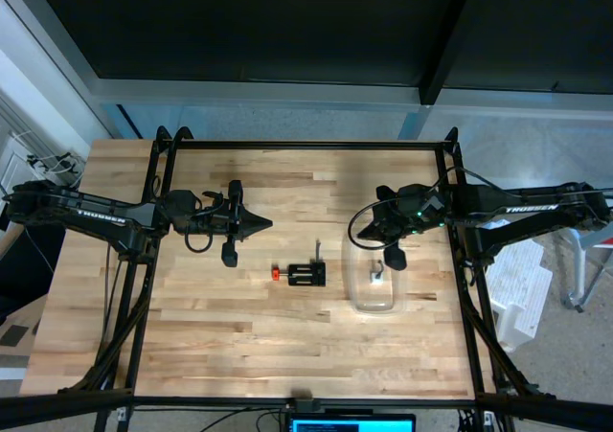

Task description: Pick the USB-C connector and install on taskboard

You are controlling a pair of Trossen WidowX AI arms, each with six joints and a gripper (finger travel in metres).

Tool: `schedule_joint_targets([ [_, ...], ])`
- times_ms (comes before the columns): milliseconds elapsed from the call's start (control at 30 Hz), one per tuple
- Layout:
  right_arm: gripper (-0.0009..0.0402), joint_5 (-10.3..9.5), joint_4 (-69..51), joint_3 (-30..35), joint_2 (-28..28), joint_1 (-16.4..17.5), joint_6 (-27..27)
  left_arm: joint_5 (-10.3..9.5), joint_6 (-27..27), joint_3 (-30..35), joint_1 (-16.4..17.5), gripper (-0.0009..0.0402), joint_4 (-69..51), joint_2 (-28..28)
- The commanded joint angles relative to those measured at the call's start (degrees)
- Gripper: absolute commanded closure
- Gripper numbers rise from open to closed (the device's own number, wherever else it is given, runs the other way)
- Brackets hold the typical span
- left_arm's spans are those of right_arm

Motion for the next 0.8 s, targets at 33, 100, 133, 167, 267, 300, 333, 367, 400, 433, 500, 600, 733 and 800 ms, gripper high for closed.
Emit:
schedule_joint_targets([
  [33, 0.0393, 0.0, -8.7, 2.9, 0.3, 0.2, 0.1, 0.02, 0.0, 0.0, 0.0, 0.0393, 0.0, 0.0],
  [100, 0.0393, 0.02, -13.9, 4.6, 1.0, 0.3, 0.1, 0.02, 0.0, 0.0, 0.0, 0.0393, 0.0, 0.0],
  [133, 0.0393, 0.0, -16.3, 5.4, 1.3, 0.3, 0.1, 0.02, 0.0, 0.0, 0.0, 0.0393, 0.0, 0.0],
  [167, 0.0393, 0.0, -18.4, 6.0, 1.7, 0.5, 0.1, 0.02, 0.0, 0.0, 0.0, 0.0393, 0.0, 0.0],
  [267, 0.0393, 0.0, -22.7, 7.3, 2.4, 1.3, 0.1, 0.02, 0.0, 0.0, 0.0, 0.0393, 0.0, 0.0],
  [300, 0.0393, 0.04, -24.0, 7.6, 2.6, 1.7, 0.1, 0.02, 0.0, 0.0, 0.0, 0.0393, 0.0, 0.0],
  [333, 0.0393, 0.04, -25.5, 8.1, 2.8, 2.1, 0.1, 0.02, 0.0, 0.0, 0.0, 0.0393, 0.0, 0.0],
  [367, 0.0393, 0.13, -27.0, 8.5, 3.1, 2.6, 0.3, 0.02, 0.0, 0.0, 0.0, 0.0393, 0.0, 0.0],
  [400, 0.0393, 0.42, -28.2, 8.8, 3.5, 3.2, 0.7, 0.02, 0.0, 0.0, 0.0, 0.0393, 0.0, 0.0],
  [433, 0.0393, 0.76, -29.4, 9.1, 3.8, 3.8, 1.0, 0.02, 0.0, 0.0, 0.0, 0.0393, 0.0, 0.0],
  [500, 0.0393, 1.03, -31.0, 9.3, 4.7, 5.3, 1.9, 0.02, 0.0, 0.0, 0.0, 0.0393, 0.0, 0.0],
  [600, 0.0393, 1.51, -31.9, 9.2, 6.0, 7.7, 4.5, 0.02, 0.0, 0.0, 0.0, 0.0393, 0.0, 0.0],
  [733, 0.0378, 2.56, -32.7, 9.2, 8.2, 10.2, 9.0, 0.02, 0.0, 0.0, 0.0, 0.0393, 0.0, 0.0],
  [800, 0.0361, 3.54, -33.1, 9.1, 9.4, 10.9, 10.8, 0.02, 0.0, 0.0, 0.0, 0.0393, 0.0, 0.0],
])
